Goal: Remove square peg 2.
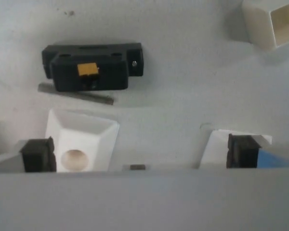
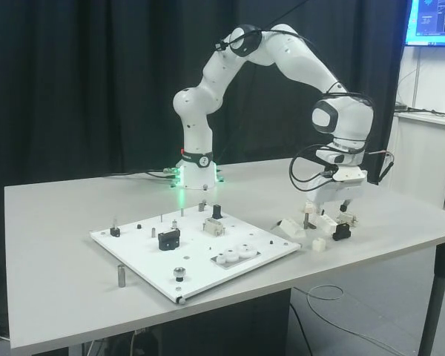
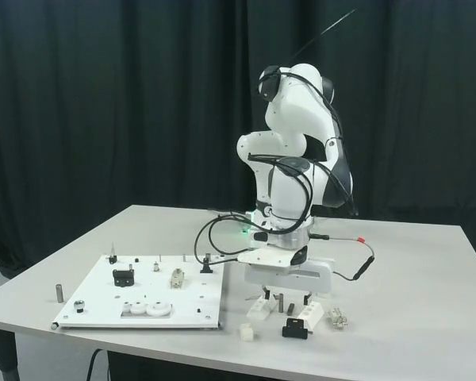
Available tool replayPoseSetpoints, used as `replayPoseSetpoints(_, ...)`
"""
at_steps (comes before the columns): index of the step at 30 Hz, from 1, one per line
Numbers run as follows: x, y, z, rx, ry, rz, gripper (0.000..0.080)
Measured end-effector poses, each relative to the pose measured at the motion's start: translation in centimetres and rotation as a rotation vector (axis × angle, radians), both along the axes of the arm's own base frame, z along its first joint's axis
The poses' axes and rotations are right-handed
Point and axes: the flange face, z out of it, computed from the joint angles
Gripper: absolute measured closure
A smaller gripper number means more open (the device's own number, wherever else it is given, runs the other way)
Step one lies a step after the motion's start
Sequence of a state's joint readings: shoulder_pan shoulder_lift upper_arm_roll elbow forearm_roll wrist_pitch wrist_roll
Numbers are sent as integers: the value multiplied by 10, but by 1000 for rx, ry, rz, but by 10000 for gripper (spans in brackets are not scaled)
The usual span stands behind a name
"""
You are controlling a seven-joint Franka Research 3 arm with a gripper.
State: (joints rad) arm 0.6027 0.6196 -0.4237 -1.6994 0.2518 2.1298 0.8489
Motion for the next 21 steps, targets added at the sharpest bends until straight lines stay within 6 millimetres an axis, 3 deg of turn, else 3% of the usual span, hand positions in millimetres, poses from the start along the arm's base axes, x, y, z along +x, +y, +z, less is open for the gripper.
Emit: replayPoseSetpoints(21,6,6,18,-14,24,5,3)
